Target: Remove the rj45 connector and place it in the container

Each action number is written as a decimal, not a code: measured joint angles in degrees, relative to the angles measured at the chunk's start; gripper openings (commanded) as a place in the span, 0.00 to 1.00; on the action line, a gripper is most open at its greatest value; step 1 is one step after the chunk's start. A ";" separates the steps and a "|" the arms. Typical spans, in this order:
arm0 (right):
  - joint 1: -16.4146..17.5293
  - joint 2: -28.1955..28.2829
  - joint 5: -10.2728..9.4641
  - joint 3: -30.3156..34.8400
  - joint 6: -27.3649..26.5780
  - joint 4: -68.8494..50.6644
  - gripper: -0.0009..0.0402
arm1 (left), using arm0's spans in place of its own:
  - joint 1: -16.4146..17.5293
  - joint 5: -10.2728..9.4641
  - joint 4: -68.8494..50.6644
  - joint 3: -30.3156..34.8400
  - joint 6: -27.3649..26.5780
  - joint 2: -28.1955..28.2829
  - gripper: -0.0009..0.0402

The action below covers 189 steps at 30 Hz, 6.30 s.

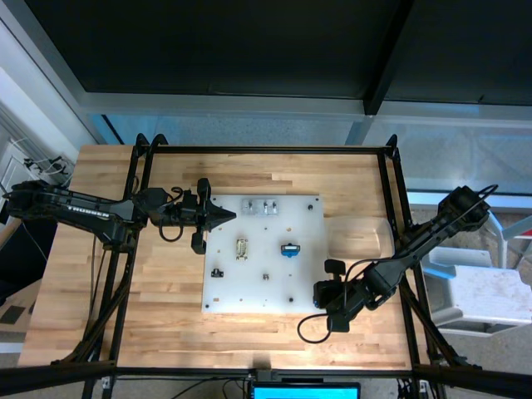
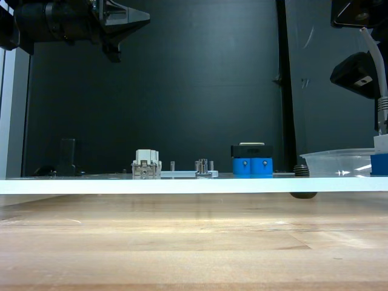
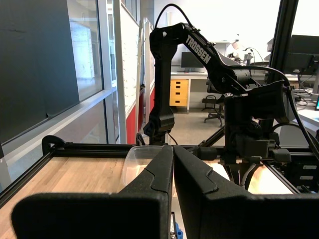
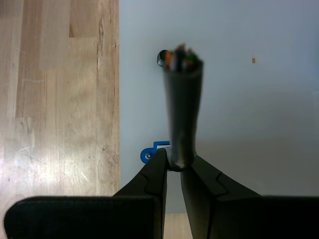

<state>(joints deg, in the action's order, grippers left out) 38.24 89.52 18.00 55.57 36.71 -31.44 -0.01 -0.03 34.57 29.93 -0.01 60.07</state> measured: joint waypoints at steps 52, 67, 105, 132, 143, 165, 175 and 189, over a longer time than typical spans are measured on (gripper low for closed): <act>-9.16 -17.55 -3.26 2.93 -7.87 -17.03 0.02 | 0.00 -0.02 0.00 0.00 -0.02 0.00 0.02; -27.52 -27.85 -9.33 -6.25 -18.64 -19.80 0.02 | 0.00 -0.02 0.00 0.02 -0.02 0.02 0.02; -41.40 -37.33 -11.82 -14.78 -21.18 -27.43 0.40 | 0.00 0.00 -0.02 0.00 0.00 0.02 0.02; -41.38 -37.29 -11.76 -14.86 -20.55 -27.45 0.50 | 0.00 -0.02 0.00 0.00 0.00 0.02 0.02; -41.38 -37.29 -11.74 -14.86 -20.55 -27.43 0.50 | 0.00 0.00 0.00 0.02 0.00 0.02 0.02; -41.38 -37.29 -11.74 -14.86 -20.59 -26.36 0.50 | 0.00 -0.02 -0.02 0.00 0.00 0.02 0.02; -41.38 -37.29 -11.74 -14.86 -20.74 -26.34 0.50 | 0.00 0.00 -0.02 0.02 0.00 0.02 0.02; -41.38 -37.29 -11.74 -14.86 -20.74 -26.34 0.50 | 0.00 -0.02 0.00 0.02 -0.02 0.02 0.02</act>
<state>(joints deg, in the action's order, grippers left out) -3.14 52.23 6.26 40.71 15.97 -57.78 -0.01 -0.05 34.57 29.95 -0.03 60.10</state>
